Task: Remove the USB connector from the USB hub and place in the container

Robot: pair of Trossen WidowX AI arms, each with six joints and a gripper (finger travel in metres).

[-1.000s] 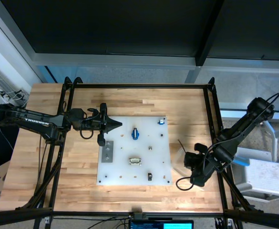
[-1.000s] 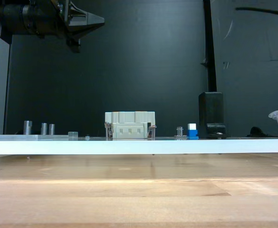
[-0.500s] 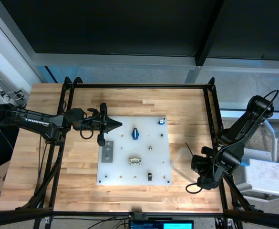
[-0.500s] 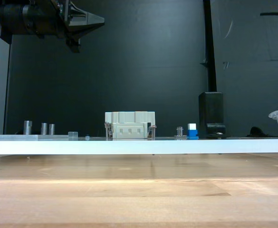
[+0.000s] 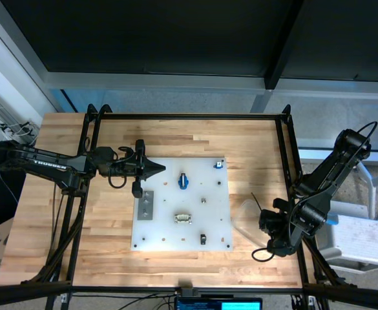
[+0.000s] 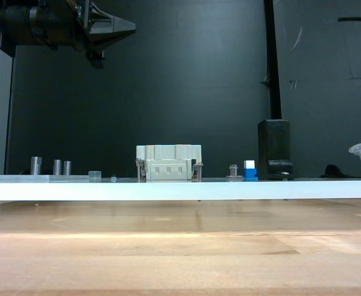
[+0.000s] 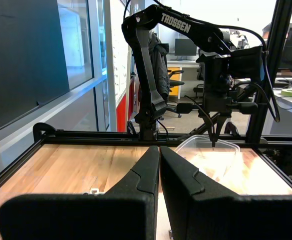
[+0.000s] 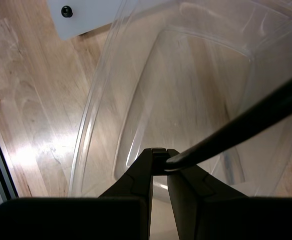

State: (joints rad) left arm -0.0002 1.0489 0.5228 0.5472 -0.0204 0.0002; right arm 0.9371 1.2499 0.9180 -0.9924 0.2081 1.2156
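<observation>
1. The right end effector [image 8: 159, 159] is over the clear, rounded-triangular plastic container [image 8: 102, 105]; the container sits on the wooden worktop [image 5: 253, 139] just beside the right edge of the white flat board [image 5: 166, 200]; the fingers are clamped on the short thin black USB connector cable [image 8: 235, 127].
2. The USB connector cable is off the board and held in the air above the container's floor; its free length runs out sideways from the fingertips; whether any part touches the plastic I cannot tell.
3. The left end effector [image 5: 157, 168] hangs high over the board's left part; its fingers are closed together on nothing; it is well apart from the container.
4. As I judge it, the unplugging and the carry across are done; what is left is to part the fingers so the cable drops inside the shallow walls, then lift away.
5. One risk is that the stiff cable sticks out past the wall and ends up draped over the rim.
</observation>
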